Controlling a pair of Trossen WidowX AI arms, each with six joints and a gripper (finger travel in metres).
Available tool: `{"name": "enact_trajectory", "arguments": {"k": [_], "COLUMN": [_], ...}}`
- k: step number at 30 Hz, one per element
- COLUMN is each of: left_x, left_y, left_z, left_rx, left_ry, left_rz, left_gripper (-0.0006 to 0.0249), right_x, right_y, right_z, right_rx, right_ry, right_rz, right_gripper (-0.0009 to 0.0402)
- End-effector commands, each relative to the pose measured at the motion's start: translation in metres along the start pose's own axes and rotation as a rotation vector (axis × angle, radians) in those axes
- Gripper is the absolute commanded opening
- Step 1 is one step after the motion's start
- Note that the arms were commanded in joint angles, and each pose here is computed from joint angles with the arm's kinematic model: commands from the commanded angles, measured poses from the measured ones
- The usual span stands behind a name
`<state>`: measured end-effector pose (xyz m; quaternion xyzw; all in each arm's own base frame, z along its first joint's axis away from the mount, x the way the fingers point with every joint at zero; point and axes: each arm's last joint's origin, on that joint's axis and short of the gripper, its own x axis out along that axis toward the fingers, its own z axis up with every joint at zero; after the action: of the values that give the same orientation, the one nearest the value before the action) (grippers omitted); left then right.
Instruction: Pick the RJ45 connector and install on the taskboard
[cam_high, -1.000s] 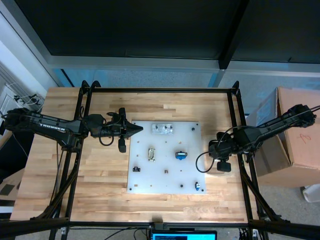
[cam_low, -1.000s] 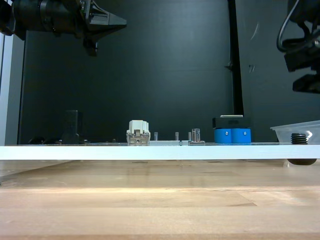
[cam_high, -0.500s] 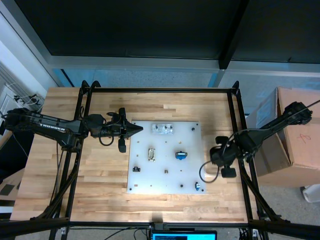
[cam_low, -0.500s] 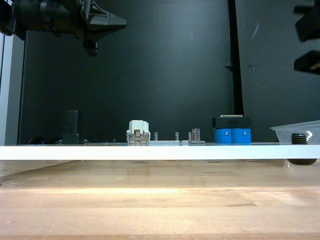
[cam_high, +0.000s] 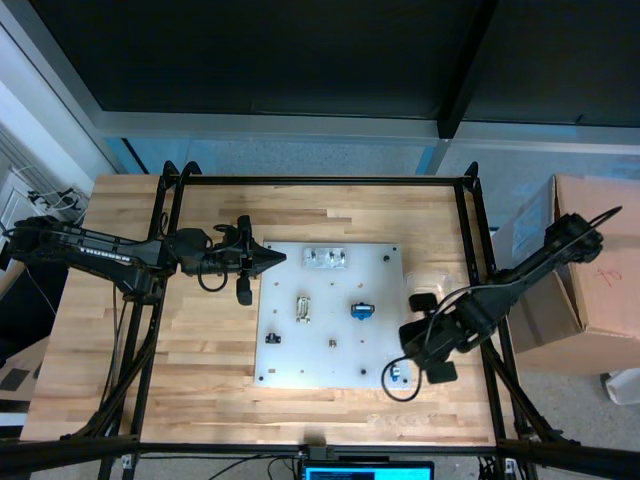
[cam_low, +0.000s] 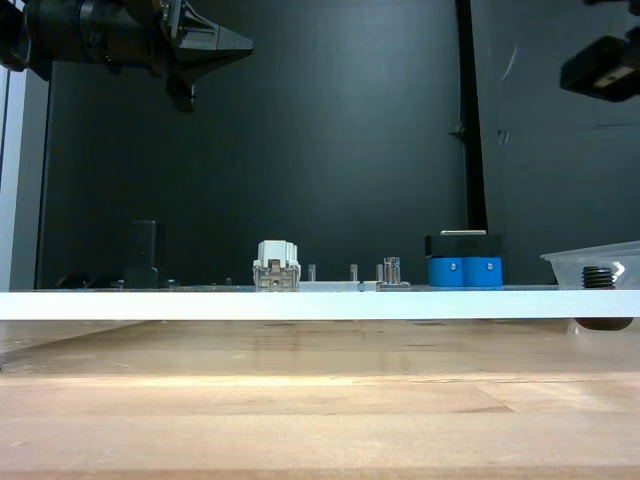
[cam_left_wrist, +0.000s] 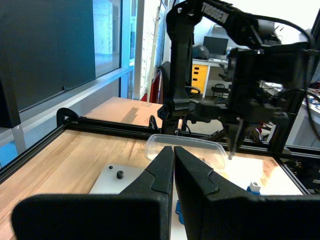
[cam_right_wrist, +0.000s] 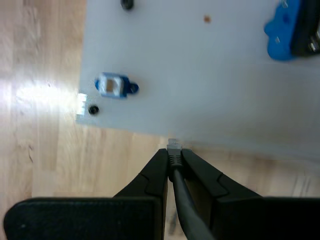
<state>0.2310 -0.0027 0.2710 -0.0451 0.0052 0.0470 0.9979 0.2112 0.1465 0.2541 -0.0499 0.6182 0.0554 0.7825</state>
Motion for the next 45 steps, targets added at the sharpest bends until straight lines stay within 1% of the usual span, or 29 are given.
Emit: {"name": "enact_trajectory", "arguments": {"k": [1,7,13,20,27,41,45], "left_x": [0.000,0.000,0.000,0.000,0.000,0.000,0.000], "left_y": [0.000,0.000,0.000,0.000,0.000,0.000,0.000], "left_z": [0.000,0.000,0.000,0.000,0.000,0.000,0.000], "left_rx": [0.000,0.000,0.000,0.000,0.000,0.000,0.000], "left_ry": [0.000,0.001,0.000,0.000,0.001,0.000,0.000], "left_rz": [0.000,0.000,0.000,0.000,0.000,0.000,0.000], "left_gripper": [0.0000,0.0000,0.0000,0.0000,0.0000,0.0000,0.0000], "right_x": [0.005,0.008,0.010,0.015,0.020,0.026,0.028], "right_y": [0.008,0.020,0.027,0.032,0.037,0.044,0.046], "right_z": [0.013,0.031,0.040,0.040,0.042,0.035,0.034], "right_rx": [-0.006,-0.012,-0.025,-0.026,-0.031,0.001,0.000], "right_ry": [0.011,0.010,-0.002,0.009,-0.007,0.000,-0.016], "right_rz": [-0.004,-0.003,-0.016,-0.017,-0.006,-0.005,0.005], "right_gripper": [0.0000,0.0000,0.0000,0.0000,0.0000,0.0000,0.0000]}}
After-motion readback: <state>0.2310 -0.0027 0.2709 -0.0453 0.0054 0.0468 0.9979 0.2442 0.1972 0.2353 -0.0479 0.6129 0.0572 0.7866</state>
